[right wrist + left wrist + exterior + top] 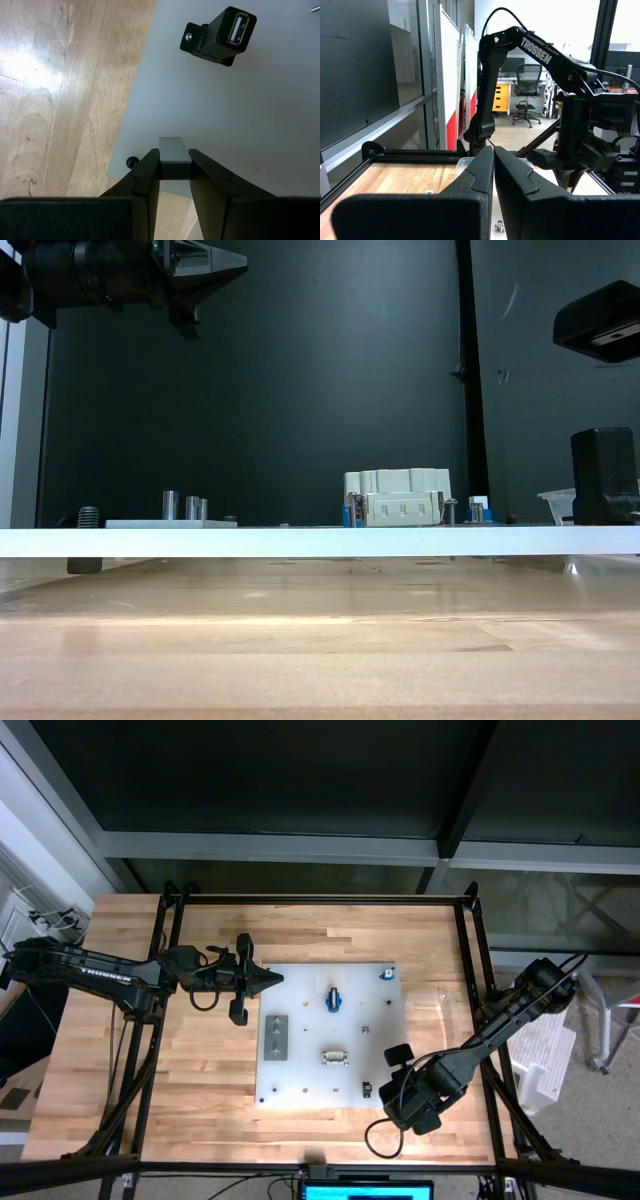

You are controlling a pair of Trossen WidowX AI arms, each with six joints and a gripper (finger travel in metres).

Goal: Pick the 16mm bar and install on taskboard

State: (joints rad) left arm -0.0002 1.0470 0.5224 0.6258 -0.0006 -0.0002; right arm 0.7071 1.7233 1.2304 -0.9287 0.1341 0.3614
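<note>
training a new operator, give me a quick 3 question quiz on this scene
1. True or false: the left claw, high over the board's left edge, is shut and empty.
2. The bar is: A held in the right claw over the board's near right corner; B seated in the board; C lying free.
3. Fill in: the black block near the right claw is a ___ socket.
Key: 1 true; 2 A; 3 USB.

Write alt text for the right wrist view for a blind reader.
The right claw is shut on the grey 16mm bar over the white taskboard corner, wooden table alongside. A black USB socket sits on the board. The left claw, outside this view, hangs at the board's left edge.
</note>
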